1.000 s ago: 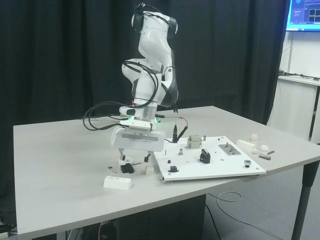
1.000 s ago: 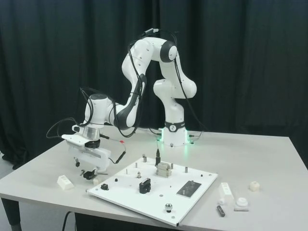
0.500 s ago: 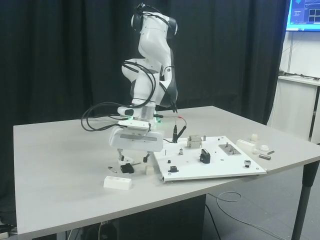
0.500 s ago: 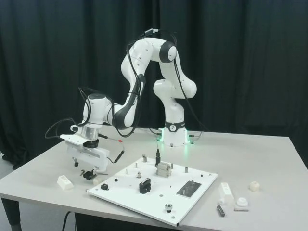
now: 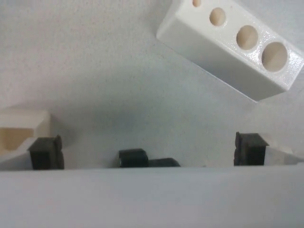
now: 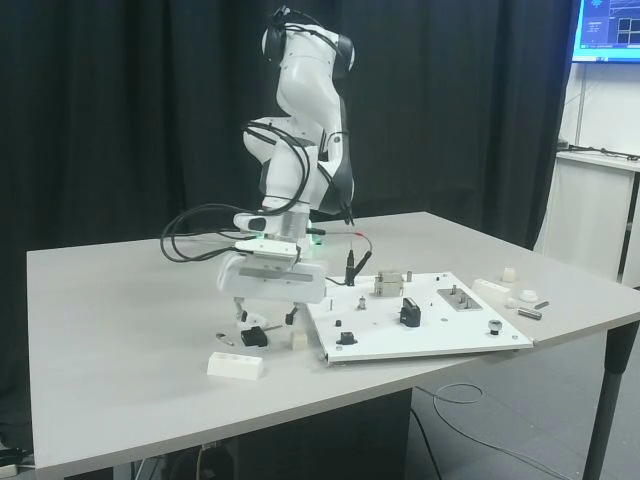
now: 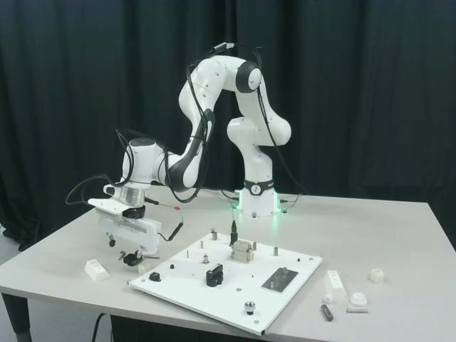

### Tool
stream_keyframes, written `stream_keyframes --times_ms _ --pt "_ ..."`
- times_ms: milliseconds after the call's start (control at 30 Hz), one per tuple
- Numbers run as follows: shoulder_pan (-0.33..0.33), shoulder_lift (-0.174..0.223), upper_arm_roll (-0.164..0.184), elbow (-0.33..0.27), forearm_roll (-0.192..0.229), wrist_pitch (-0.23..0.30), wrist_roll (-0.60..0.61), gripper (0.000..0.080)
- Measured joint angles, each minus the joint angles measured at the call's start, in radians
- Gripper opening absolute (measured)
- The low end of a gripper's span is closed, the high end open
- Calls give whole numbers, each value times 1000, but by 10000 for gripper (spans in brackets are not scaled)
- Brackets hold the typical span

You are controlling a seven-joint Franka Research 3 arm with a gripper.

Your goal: Remove round peg 3.

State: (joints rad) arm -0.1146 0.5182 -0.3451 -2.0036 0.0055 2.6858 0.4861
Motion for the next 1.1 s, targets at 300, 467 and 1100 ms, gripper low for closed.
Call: stream_keyframes --times_ms 300,467,1100 --pt "6 -10 16 10 11 -25 -2 800" --pt "18 -31 25 13 30 -76 -2 800" --pt "129 -160 34 13 75 -339 83 800"
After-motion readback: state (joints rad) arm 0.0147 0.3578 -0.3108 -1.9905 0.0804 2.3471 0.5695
